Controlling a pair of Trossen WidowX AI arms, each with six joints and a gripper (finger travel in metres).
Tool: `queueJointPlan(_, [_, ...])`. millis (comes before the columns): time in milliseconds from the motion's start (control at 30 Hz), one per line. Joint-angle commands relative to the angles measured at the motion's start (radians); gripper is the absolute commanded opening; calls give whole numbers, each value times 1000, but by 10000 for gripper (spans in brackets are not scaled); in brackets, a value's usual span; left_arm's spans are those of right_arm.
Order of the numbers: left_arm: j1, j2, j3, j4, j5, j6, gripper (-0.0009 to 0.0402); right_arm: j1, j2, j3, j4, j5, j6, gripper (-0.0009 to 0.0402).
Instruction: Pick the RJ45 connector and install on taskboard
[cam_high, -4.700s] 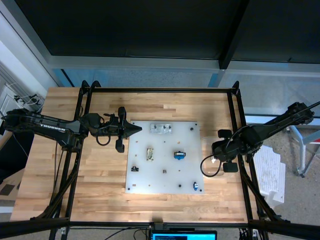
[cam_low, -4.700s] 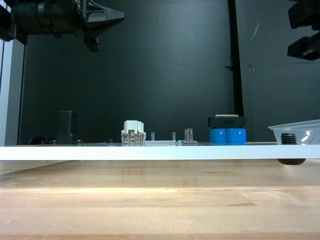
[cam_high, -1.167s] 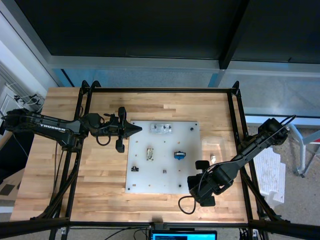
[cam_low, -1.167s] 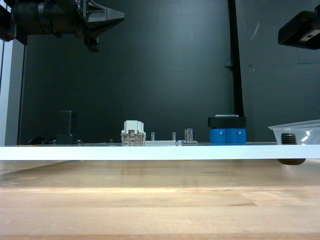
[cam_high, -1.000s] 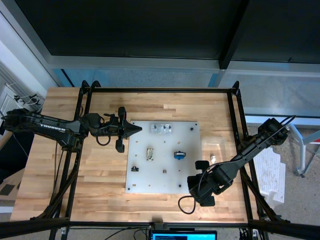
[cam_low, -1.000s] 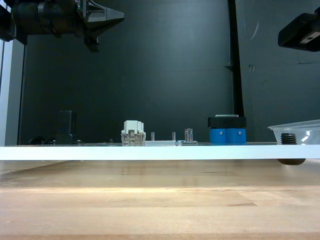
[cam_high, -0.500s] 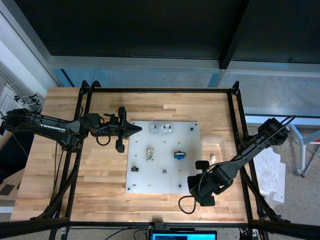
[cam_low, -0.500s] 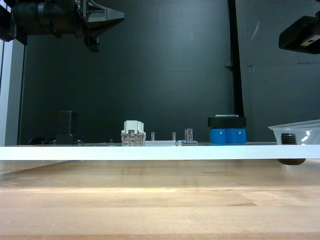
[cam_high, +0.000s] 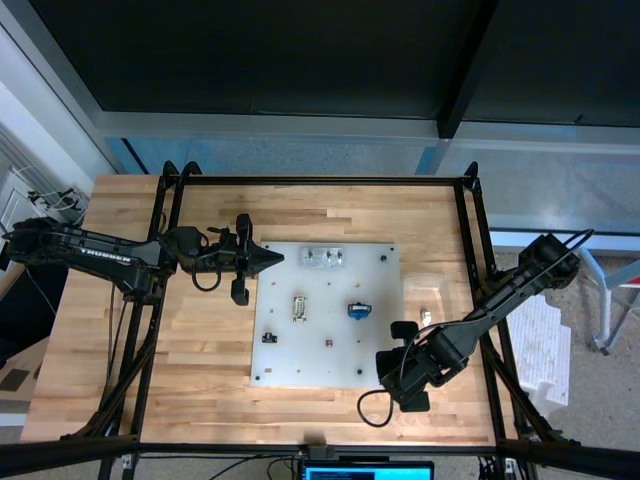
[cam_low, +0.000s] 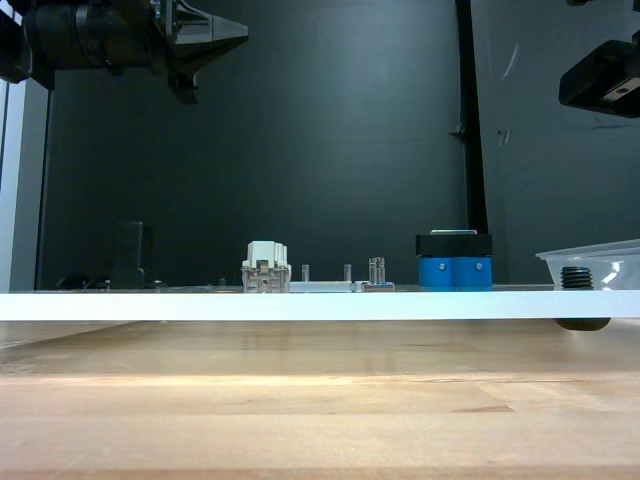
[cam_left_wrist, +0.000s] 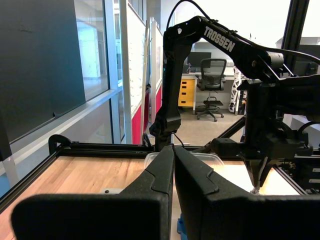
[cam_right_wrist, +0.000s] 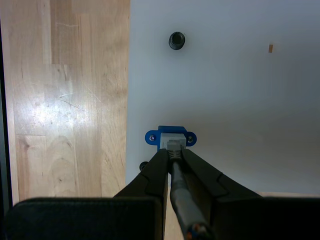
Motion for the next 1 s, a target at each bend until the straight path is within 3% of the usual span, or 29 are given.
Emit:
queueJointPlan(33, [0,0,0,0,0,0,0,0,4,3,-5,-5,1,0])
queueJointPlan(300, [0,0,0,0,0,0,0,0,-1,10,-13,-5,0,5])
queueJointPlan(633, [0,0,0,0,0,0,0,0,-15,10,-12,-5,14,70])
queueJointPlan(1000, [0,0,0,0,0,0,0,0,-45,45,-64,4,16,115])
